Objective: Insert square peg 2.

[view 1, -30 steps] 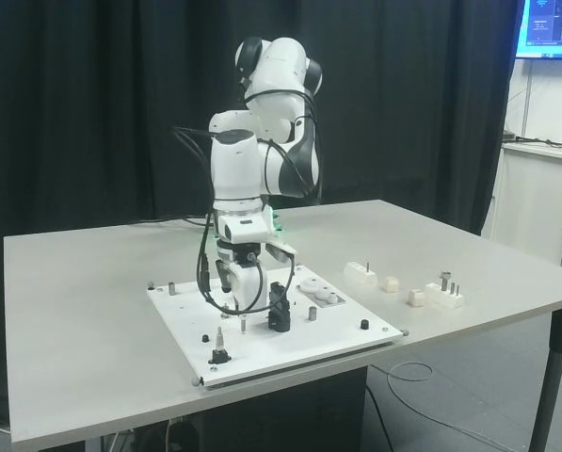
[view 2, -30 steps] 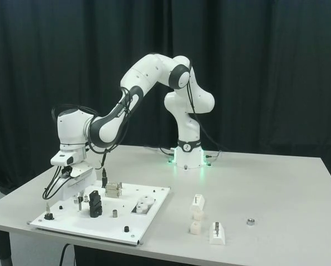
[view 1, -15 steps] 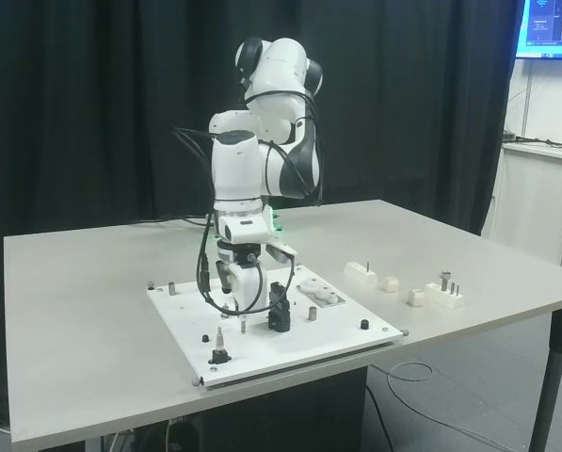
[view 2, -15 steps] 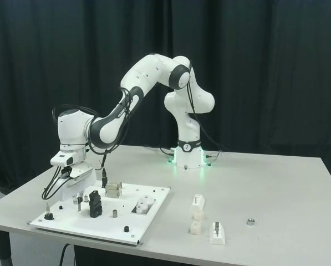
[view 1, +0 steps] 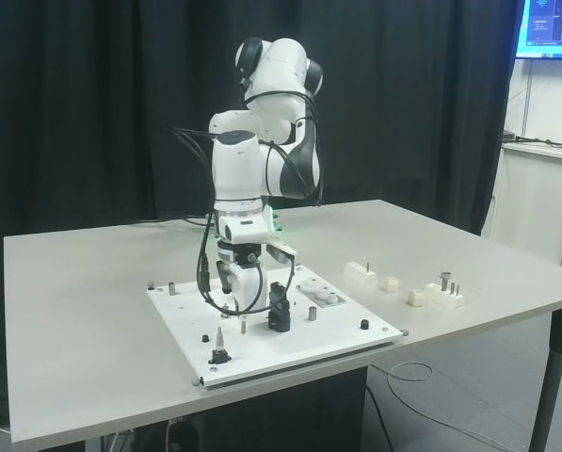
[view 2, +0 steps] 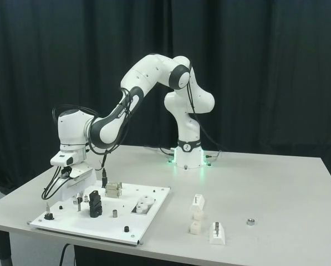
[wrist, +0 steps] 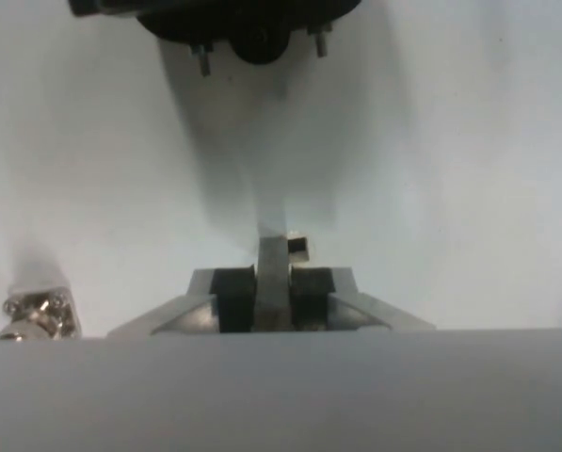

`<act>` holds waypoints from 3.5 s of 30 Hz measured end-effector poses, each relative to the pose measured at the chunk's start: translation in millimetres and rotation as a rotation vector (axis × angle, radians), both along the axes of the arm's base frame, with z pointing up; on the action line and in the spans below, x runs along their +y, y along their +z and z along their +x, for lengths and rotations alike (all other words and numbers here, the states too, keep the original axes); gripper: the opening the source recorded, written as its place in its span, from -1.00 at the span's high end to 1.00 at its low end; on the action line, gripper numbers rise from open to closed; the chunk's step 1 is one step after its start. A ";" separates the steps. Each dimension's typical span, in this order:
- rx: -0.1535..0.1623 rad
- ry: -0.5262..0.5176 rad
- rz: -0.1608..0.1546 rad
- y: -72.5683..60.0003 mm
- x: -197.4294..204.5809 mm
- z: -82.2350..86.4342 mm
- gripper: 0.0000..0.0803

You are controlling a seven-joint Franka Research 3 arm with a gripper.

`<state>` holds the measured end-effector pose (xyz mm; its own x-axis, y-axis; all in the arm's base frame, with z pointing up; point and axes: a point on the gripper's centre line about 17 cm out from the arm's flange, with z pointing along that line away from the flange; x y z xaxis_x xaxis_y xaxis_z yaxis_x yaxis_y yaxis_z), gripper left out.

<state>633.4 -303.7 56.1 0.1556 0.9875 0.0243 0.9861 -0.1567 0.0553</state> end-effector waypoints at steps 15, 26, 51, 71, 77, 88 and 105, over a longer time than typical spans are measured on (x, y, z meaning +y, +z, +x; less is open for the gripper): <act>-0.011 -0.018 -0.006 0.6 -2.0 2.8 0.81; -0.014 -0.020 -0.008 0.4 -2.8 3.7 0.81; -0.021 -0.022 -0.007 -0.6 -1.7 6.0 0.81; -0.020 -0.006 -0.009 -1.1 -2.8 5.3 0.81; -0.020 0.016 -0.010 -1.2 -2.8 5.2 0.81; -0.020 0.012 -0.011 -3.0 -3.3 5.1 0.81; -0.022 0.014 -0.010 -3.0 -3.0 5.4 0.81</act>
<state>638.8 -306.8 53.1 0.1411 0.9898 0.0172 0.9868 -0.1420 0.0782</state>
